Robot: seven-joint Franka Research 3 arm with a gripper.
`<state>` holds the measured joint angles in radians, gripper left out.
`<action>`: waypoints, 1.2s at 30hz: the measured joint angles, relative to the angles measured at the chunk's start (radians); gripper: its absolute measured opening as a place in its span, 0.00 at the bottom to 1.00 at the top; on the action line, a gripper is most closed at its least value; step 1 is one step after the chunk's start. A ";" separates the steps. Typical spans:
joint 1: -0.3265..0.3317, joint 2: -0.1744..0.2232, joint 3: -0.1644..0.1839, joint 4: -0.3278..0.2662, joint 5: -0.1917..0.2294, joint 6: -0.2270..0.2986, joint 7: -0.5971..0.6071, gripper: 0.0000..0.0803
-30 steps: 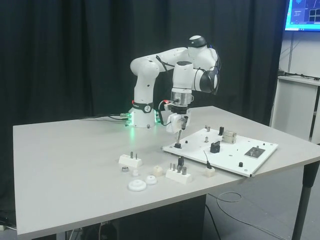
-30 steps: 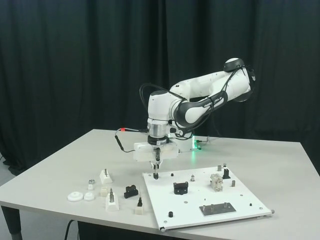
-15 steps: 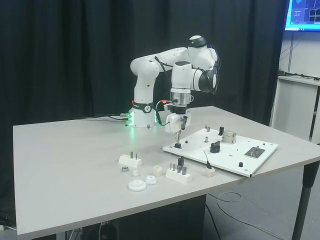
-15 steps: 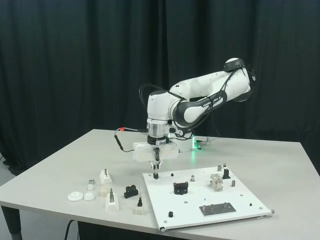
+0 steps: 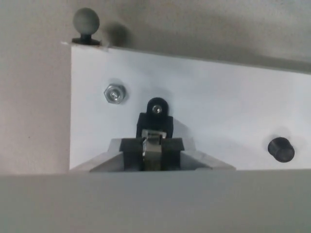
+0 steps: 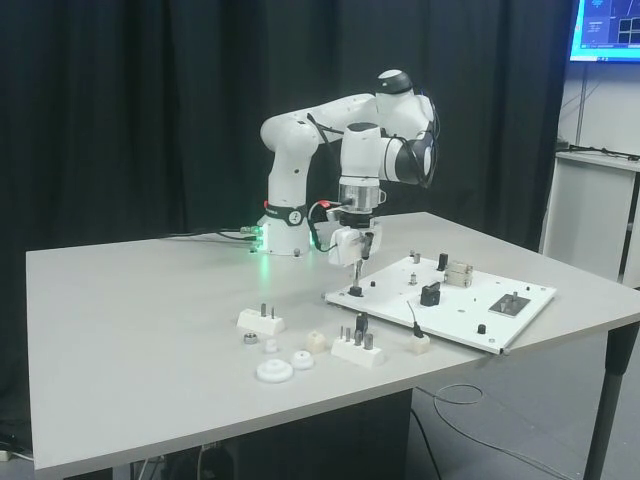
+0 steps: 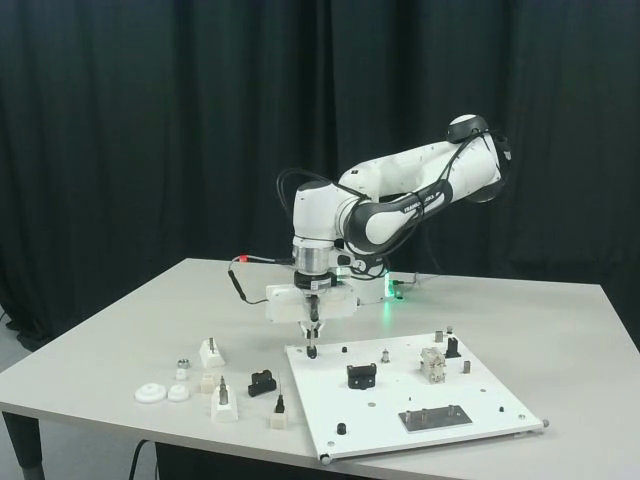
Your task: Insert Ethernet.
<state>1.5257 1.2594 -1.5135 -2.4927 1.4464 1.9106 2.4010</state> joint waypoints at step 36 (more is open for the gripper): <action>-0.006 0.000 0.017 -0.005 0.024 0.006 -0.001 0.09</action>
<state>1.5193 1.2596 -1.4965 -2.4978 1.4705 1.9164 2.4004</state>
